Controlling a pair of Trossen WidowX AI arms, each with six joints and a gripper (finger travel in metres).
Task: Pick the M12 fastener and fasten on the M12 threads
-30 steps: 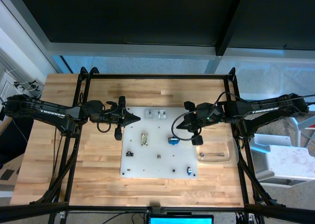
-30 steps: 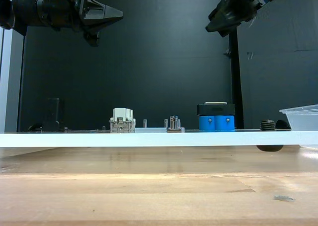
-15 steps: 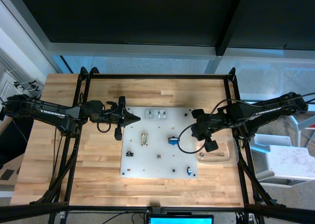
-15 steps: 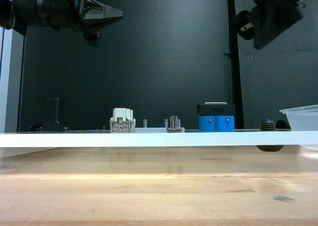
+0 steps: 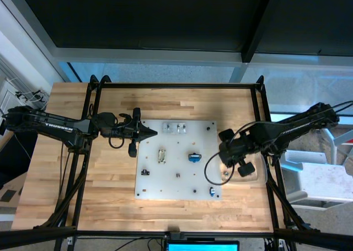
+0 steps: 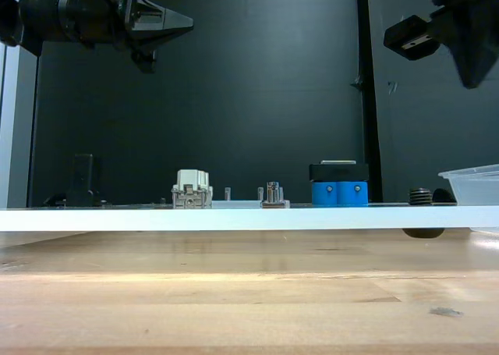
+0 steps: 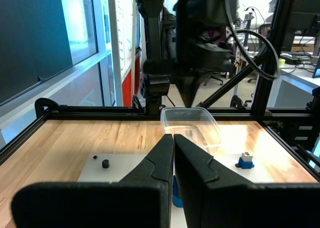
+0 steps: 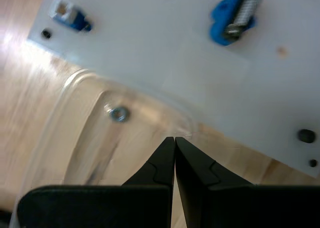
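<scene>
The M12 fastener [image 8: 119, 114] is a small silver nut lying on the floor of the clear tray [image 8: 75, 90], beside the board's right edge. My right gripper [image 8: 174, 138] is shut and empty. It hangs point down, well above the tray's board-side rim [image 5: 230, 161], up high in the low view [image 6: 473, 79]. The M12 threads [image 6: 421, 197] show as a short black ribbed stud with bare ribs and no nut on it; from above they are a small blue and dark stub [image 5: 212, 192]. My left gripper [image 5: 154, 133] is shut and held high over the board's far left edge [image 6: 187, 19].
The white board [image 5: 165, 187] carries a blue block connector [image 5: 194, 157], a cream connector [image 5: 161, 156], a silver post [image 5: 177, 175] and a black post [image 5: 208, 128] at its far right corner. A black frame rail [image 5: 270, 151] runs past the tray [image 5: 258, 180].
The right arm has swung from over the board's far right side toward the near right and now points down over the tray. The left arm has not moved.
</scene>
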